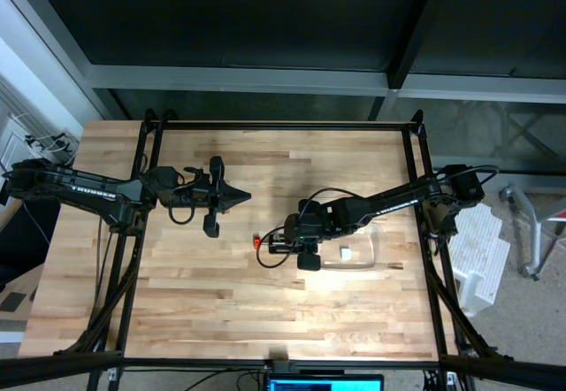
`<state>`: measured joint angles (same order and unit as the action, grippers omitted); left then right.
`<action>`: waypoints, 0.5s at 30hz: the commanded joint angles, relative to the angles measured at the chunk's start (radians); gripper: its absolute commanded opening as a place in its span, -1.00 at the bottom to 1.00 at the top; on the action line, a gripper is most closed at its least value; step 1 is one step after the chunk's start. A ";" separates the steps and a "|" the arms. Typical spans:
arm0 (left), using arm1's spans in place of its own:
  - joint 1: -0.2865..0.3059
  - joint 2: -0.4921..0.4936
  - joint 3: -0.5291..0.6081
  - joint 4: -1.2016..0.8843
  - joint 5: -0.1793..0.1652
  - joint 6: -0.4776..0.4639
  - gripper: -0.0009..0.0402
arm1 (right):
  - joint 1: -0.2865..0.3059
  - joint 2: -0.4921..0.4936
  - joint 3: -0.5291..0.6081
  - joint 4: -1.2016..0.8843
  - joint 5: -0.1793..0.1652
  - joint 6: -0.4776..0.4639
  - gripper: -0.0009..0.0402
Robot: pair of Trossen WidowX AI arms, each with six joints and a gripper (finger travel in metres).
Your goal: Remove the RCA connector from the receptacle and place in the container
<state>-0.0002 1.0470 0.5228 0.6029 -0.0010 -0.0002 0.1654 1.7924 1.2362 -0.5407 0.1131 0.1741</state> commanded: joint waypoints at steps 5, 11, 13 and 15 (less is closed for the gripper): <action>0.000 0.000 0.000 0.000 0.000 0.000 -0.96 | -0.002 -0.001 0.000 0.000 0.000 -0.003 -0.70; 0.000 0.000 0.000 0.000 0.000 0.000 -0.96 | -0.002 -0.001 0.000 0.001 0.001 -0.003 -0.85; 0.000 0.000 0.000 0.000 0.000 0.000 -0.96 | -0.002 -0.001 0.000 0.001 0.001 -0.003 -0.88; 0.000 0.000 0.000 0.000 0.000 0.000 -0.96 | -0.002 -0.001 0.000 0.001 0.001 -0.003 -0.90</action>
